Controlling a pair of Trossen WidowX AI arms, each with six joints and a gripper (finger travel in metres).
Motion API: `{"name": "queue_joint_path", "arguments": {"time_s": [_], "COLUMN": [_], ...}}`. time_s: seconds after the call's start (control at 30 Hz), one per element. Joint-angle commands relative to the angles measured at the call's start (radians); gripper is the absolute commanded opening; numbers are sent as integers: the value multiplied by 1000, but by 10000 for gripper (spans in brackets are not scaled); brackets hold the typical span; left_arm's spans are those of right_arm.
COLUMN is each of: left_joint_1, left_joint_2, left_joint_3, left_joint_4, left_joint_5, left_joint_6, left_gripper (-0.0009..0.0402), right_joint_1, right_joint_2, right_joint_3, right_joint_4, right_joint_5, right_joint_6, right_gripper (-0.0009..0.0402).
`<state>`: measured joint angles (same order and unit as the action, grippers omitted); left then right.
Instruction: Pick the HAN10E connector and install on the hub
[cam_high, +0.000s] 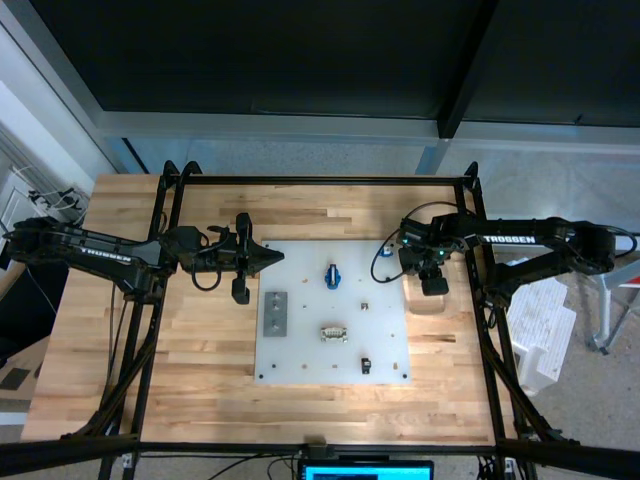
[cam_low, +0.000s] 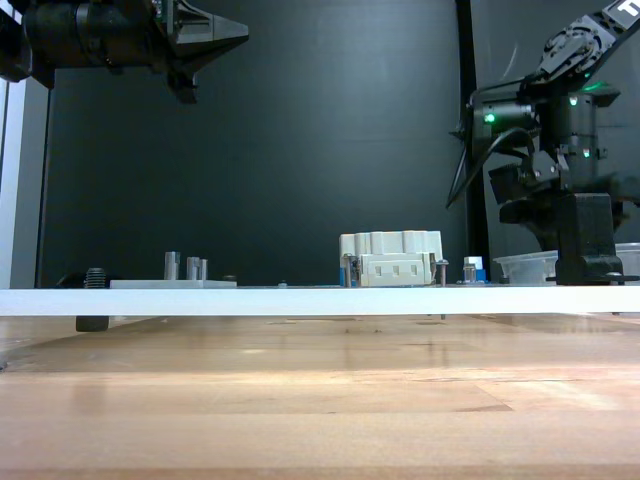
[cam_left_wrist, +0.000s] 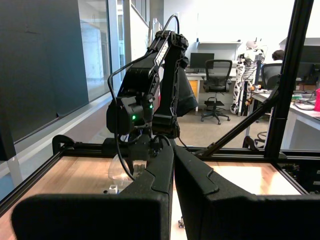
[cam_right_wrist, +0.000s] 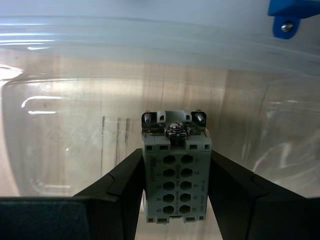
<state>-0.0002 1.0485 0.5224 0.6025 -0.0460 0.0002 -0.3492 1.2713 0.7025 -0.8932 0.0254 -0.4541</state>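
Right hand (cam_right_wrist: 176, 156) grips HAN10E connector (cam_right_wrist: 175, 186) in bin (cam_right_wrist: 60, 100); left hand (cam_left_wrist: 173, 150) closed above board (cam_high: 300, 345)

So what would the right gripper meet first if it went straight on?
Probably the floor of the clear bin: the right gripper points down into it, shut on the HAN10E connector, whose far end would touch first. The left gripper is parked high over the board.

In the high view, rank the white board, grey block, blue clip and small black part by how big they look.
1. White board
2. Grey block
3. Blue clip
4. Black part, close to the clip

Left gripper, jaws shut, hangs above the board's left edge; right gripper holds the connector in the bin.
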Motion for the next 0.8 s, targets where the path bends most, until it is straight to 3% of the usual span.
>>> {"name": "queue_joint_path", "arguments": {"time_s": [0.03, 0.17, 0.33, 0.8], "left_joint_1": [0, 0, 0, 0], "left_joint_2": [0, 0, 1, 1], "left_joint_3": [0, 0, 0, 0], "left_joint_4": [0, 0, 0, 0], "left_joint_5": [0, 0, 0, 0], "left_joint_6": [0, 0, 0, 0], "left_gripper": [0, 0, 0, 0], "right_joint_1": [1, 8, 65, 321], "right_joint_2": [-2, -2, -2, 9], "right_joint_3": [42, 98, 165, 291], "right_joint_4": [-53, -119, -158, -202], "right_joint_5": [1, 0, 1, 13], "right_joint_6": [6, 37, 141, 478], "right_gripper": [38, 25, 25, 53]}}
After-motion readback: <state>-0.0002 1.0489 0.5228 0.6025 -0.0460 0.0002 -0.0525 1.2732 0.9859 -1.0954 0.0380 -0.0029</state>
